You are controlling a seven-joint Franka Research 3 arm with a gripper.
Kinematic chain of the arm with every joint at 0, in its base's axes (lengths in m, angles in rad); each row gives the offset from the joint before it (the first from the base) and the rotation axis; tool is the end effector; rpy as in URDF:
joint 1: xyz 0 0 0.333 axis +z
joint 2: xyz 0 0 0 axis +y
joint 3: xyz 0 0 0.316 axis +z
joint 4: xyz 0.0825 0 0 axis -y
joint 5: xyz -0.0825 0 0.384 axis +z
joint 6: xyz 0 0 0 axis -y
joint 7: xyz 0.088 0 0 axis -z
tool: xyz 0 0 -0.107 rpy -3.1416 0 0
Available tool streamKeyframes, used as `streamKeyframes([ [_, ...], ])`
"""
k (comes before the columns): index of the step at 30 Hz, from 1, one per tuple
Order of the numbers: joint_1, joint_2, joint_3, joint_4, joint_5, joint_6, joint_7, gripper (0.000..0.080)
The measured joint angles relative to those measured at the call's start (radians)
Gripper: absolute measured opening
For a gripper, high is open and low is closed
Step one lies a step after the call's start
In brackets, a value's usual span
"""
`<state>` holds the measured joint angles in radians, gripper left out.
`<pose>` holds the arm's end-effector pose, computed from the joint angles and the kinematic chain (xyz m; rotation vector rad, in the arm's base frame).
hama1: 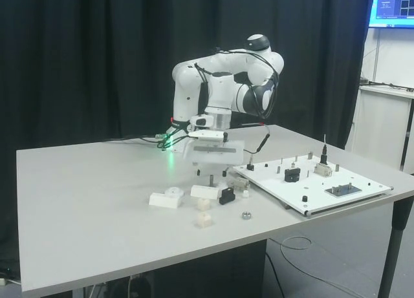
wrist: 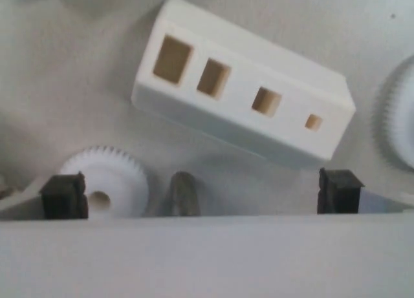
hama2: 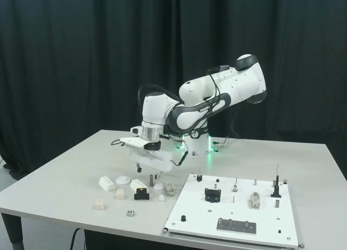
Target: Remove square peg 3.
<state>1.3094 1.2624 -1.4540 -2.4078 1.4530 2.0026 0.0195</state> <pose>0.4593 -0.0977 0.2197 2.6395 -1.5885 0.1770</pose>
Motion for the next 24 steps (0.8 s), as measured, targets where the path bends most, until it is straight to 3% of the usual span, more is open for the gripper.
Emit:
streamKeyframes([
  [1, 0.003, 0.0, -0.006, 0.0, -0.001, 0.0, 0.0, 0.0795],
  [12, 0.031, -0.002, -0.055, 0.0, -0.041, -0.008, 0.013, 0.08],
  [24, 0.056, -0.003, -0.08, 0.001, -0.079, -0.009, 0.019, 0.08],
])
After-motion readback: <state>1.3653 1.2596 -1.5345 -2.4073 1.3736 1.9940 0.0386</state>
